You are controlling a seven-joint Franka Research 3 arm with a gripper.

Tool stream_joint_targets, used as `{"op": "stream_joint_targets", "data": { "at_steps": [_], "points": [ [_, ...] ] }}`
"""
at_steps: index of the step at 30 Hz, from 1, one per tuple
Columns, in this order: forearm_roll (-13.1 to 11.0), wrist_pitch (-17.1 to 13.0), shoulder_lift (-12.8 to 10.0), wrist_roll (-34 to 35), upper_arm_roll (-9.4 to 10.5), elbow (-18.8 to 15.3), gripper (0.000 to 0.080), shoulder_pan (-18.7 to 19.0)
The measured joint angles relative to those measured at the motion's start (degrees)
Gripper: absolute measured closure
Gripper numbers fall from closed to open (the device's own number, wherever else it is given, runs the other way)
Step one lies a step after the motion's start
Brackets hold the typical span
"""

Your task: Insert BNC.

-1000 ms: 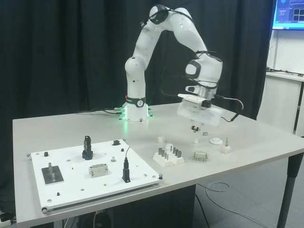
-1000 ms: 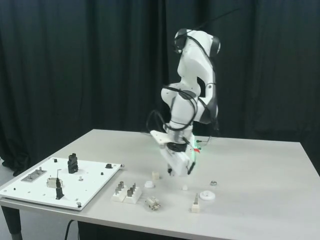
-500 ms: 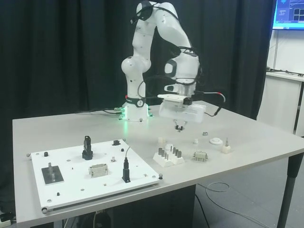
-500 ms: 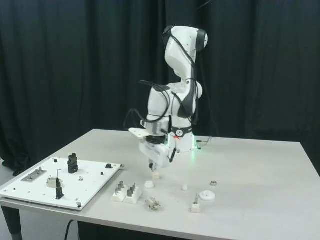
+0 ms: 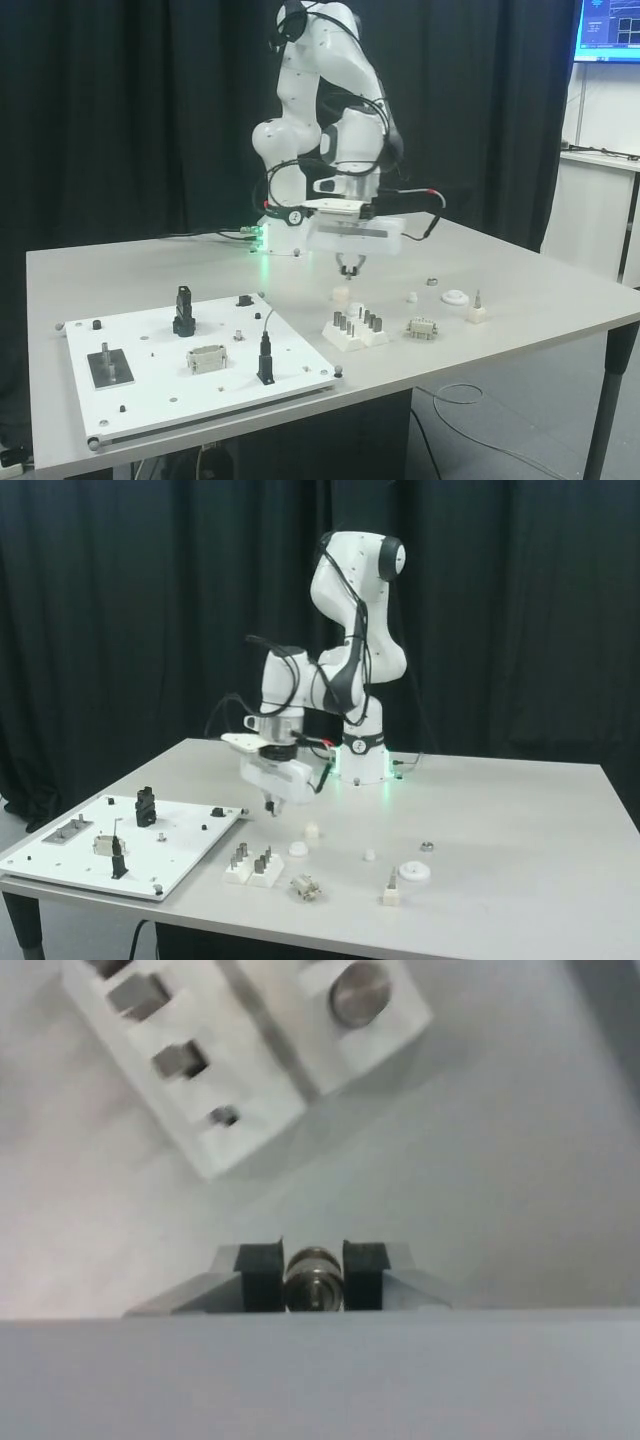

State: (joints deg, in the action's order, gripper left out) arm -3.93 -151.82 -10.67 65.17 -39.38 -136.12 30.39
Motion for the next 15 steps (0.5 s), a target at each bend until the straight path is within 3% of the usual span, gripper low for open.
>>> {"op": "stream_joint_targets", "data": {
  "at_steps": [15],
  "points": [
    [-6.7, -0.1, 0.0, -20.9, -0.17, 1.2, 0.0682, -7.5]
  ]
}}
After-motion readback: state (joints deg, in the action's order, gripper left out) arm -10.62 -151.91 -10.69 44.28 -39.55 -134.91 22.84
